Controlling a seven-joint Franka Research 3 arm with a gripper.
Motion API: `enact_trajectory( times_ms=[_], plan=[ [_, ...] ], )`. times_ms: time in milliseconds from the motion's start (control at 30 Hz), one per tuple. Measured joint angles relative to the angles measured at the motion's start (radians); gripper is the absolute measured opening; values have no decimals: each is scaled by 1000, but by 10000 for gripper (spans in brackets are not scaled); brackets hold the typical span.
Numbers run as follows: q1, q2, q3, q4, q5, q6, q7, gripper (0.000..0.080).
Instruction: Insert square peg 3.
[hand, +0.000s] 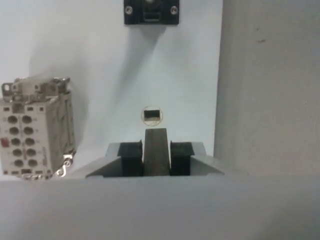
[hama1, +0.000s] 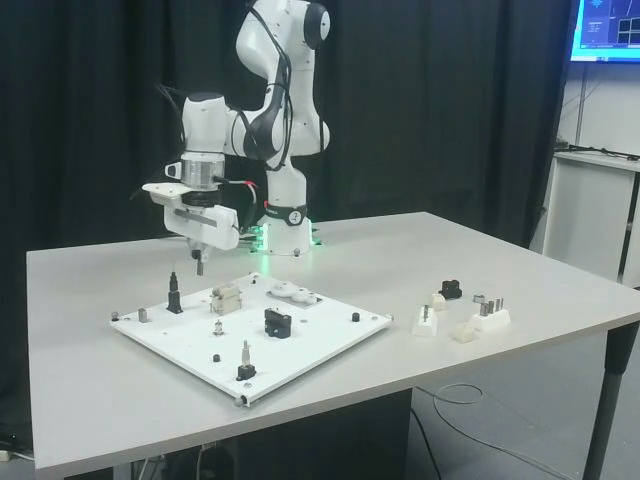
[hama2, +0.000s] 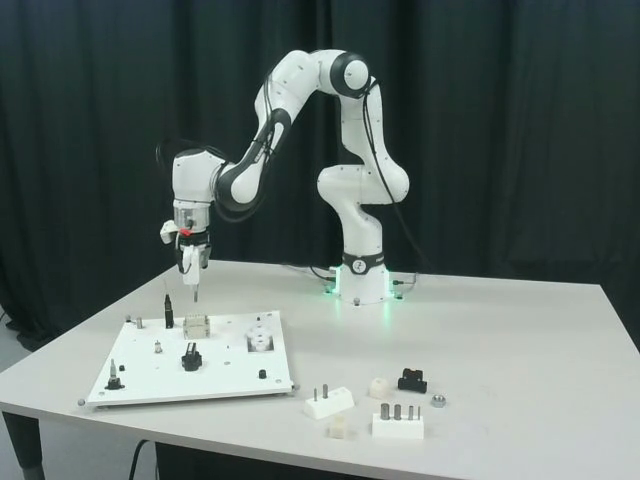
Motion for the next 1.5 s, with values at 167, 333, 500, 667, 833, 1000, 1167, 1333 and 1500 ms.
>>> enact_trajectory(
  times_ms=[167, 333, 500, 667, 833, 1000, 1167, 1333, 1500],
  plan=[
    [0, 28, 0, 6, 2, 1, -2, 114],
    [0, 55, 1, 12, 16, 1, -10, 114],
    [0, 78, 2, 15, 62, 1, -31, 114],
    [0, 96, 2, 17, 122, 1, -50, 114],
    [-5, 112, 2, 19, 169, -1, -83, 114],
    [-11, 125, 2, 21, 214, -6, -127, 114],
    [-13, 138, 2, 23, 256, -13, -171, 114],
    [-13, 154, 2, 29, 284, -22, -204, 114],
    [-13, 174, 5, 37, 307, -25, -232, 114]
  ],
)
